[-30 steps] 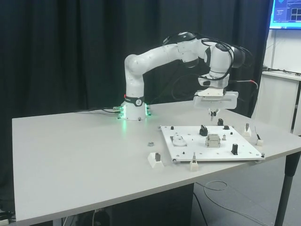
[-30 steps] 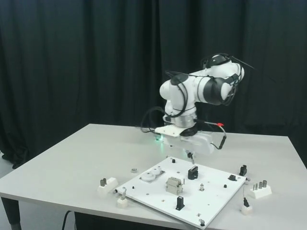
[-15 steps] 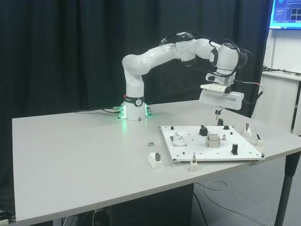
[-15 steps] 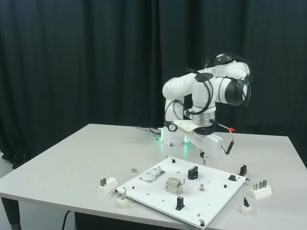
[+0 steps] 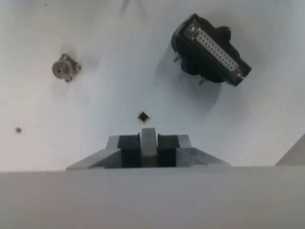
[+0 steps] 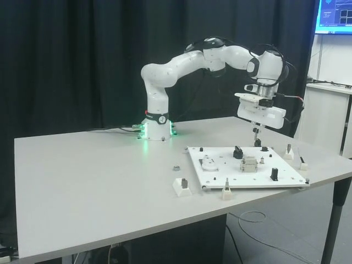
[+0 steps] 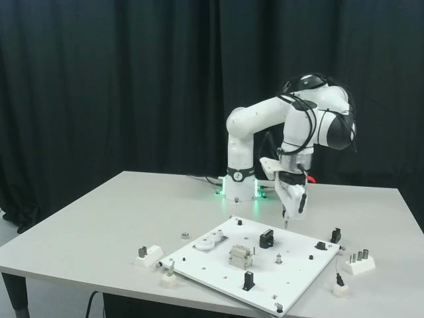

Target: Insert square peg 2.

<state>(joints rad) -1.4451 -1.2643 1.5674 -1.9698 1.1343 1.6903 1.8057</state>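
Jaws (image 5: 148,143) clamped on grey square peg (image 5: 148,139), held upright so its end faces down. Peg hangs above white board (image 6: 220,171), just short of small black square hole (image 5: 143,117) beside black multi-pin connector (image 5: 211,49). Judged step: align, then descend.

White rounded arm (image 6: 187,58), black cables, seemingly green lights ringing its base (image 6: 156,127).

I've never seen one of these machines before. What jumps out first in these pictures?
The white arm arches from its green-lit base at the back of the grey table, its pincer hanging above the white board. That pincer is shut on a slim grey peg, poised just over a small square hole. Beside the hole stands a black many-pinned connector.
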